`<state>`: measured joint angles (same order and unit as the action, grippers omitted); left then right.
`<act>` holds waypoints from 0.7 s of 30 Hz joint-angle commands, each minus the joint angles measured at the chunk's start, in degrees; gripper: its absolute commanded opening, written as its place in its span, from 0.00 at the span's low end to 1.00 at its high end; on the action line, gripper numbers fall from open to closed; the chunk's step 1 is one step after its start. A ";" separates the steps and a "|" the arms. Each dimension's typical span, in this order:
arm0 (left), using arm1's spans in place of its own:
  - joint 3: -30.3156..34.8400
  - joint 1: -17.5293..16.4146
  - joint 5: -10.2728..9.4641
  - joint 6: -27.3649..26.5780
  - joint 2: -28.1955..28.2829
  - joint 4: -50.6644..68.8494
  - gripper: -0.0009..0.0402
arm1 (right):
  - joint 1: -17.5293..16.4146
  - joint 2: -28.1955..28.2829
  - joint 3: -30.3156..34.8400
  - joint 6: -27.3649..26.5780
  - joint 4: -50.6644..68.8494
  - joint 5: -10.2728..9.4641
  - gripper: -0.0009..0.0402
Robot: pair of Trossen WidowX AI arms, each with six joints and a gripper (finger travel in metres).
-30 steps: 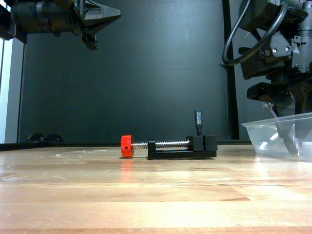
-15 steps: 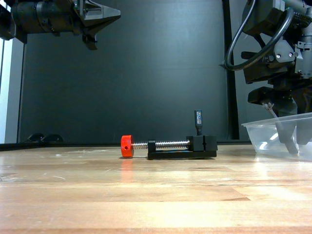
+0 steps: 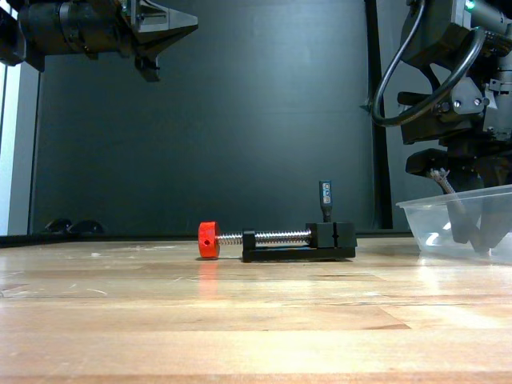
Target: Pick the usb-c connector and install on the hub
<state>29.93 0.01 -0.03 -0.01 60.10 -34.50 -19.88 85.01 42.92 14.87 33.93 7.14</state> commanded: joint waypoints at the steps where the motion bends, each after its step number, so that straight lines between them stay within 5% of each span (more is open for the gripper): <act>1: 0.02 -0.02 0.02 0.00 0.02 -0.02 0.02 | 0.00 0.02 0.02 0.11 0.02 -0.07 0.37; 21: 0.02 -0.02 0.02 0.00 0.02 -0.02 0.02 | 0.00 0.00 0.22 1.36 -0.42 0.39 0.35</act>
<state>29.95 0.01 -0.01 -0.03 60.10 -34.50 -19.88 85.01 43.07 16.19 33.52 7.14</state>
